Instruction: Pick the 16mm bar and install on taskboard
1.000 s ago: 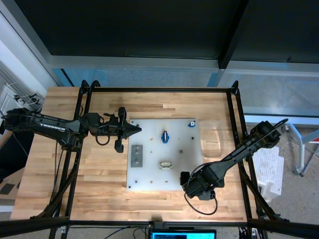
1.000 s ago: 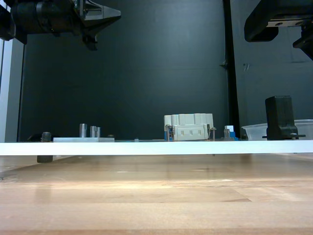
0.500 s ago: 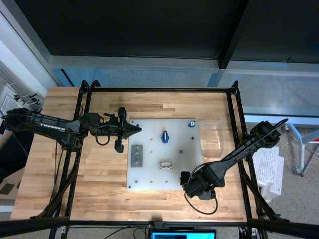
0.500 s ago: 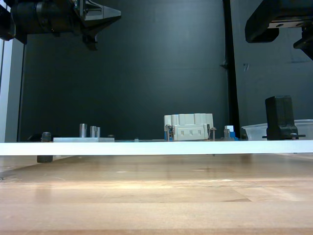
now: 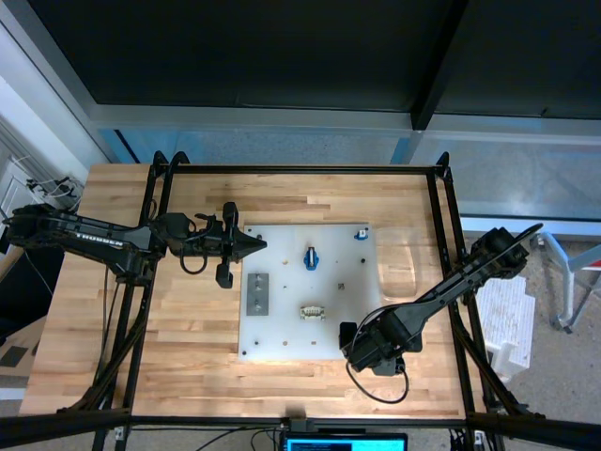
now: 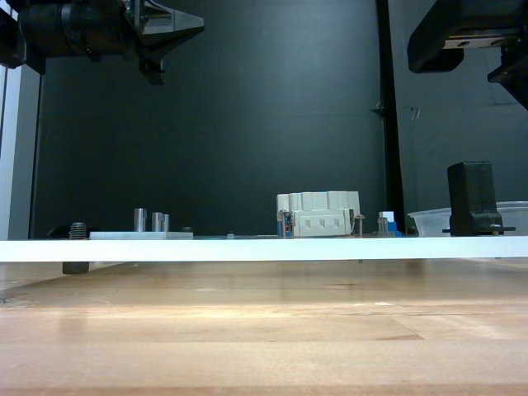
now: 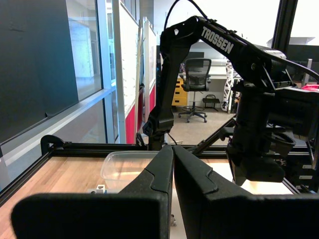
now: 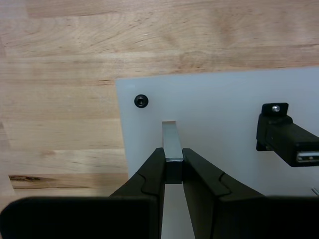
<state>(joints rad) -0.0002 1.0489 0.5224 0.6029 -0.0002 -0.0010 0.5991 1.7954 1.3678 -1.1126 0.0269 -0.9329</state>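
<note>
16mm bar (image 8: 172, 142): short grey metal peg, pinched between my right fingers (image 8: 149, 179) and sticking out past the tips. It is carried by my right gripper (image 8: 173, 155) over the 5 o'clock corner of the taskboard (image 8: 224, 114), near a black screw (image 8: 141, 101). Low view puts it well above the surface. The taskboard is a white square plate, level, slightly raised off the tabletop (image 5: 188, 376). My left gripper (image 5: 255, 242), fingers pressed together, hovers at the board's 10 o'clock edge.

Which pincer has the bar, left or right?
The right pincer, over the near right corner of the board, grips the grey bar; the left pincer, high by its far left corner, is shut, empty.
</note>
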